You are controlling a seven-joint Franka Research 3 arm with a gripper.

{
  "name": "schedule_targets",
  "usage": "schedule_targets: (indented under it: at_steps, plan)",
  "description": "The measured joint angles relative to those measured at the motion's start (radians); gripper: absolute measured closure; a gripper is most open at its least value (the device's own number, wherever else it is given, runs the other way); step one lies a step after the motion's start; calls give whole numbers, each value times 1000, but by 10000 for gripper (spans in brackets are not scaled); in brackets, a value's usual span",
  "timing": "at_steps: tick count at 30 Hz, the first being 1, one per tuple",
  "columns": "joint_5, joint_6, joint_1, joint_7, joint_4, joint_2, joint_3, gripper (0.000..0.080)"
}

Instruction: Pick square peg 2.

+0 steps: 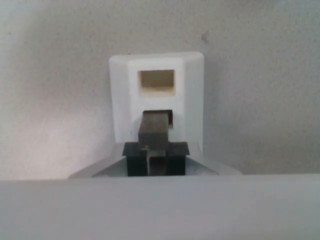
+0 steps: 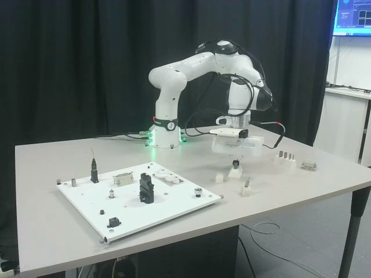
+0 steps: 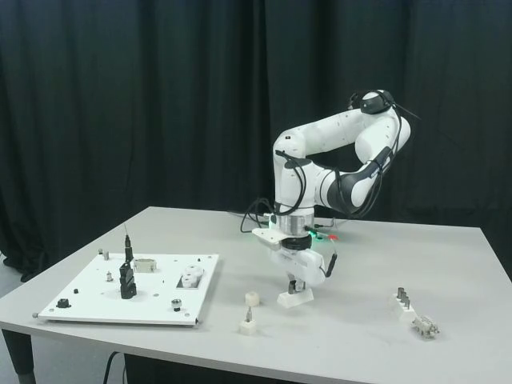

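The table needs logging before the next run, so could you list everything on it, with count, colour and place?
Assembly board: one, white, on the table's end far from the small holders, carrying several small black and grey fixtures.
Peg holder with two square holes: one, white, under the pincer.
Square peg: one, grey, standing in that holder's near hole, between the pincer fingers.
Small peg blocks: two, white, between the board and the arm's holder.
Rack of upright pegs: one, white with grey pegs, toward the table's far end.
Connector: one, grey, beside the rack.
Table: one, grey.
Arm: one, white.
Pincer: one, black fingers, around the peg.
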Motion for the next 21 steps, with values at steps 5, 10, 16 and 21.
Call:
schedule_targets:
  at_steps: [5,10,16,21]
  plan:
    - [0,-1,2,0,0,-1,-7,726]
    - [-5,-14,8,0,0,-1,-26,726]
    - [-24,-41,18,0,-3,-1,-58,727]
    - [-48,-71,25,6,-4,-1,-88,727]
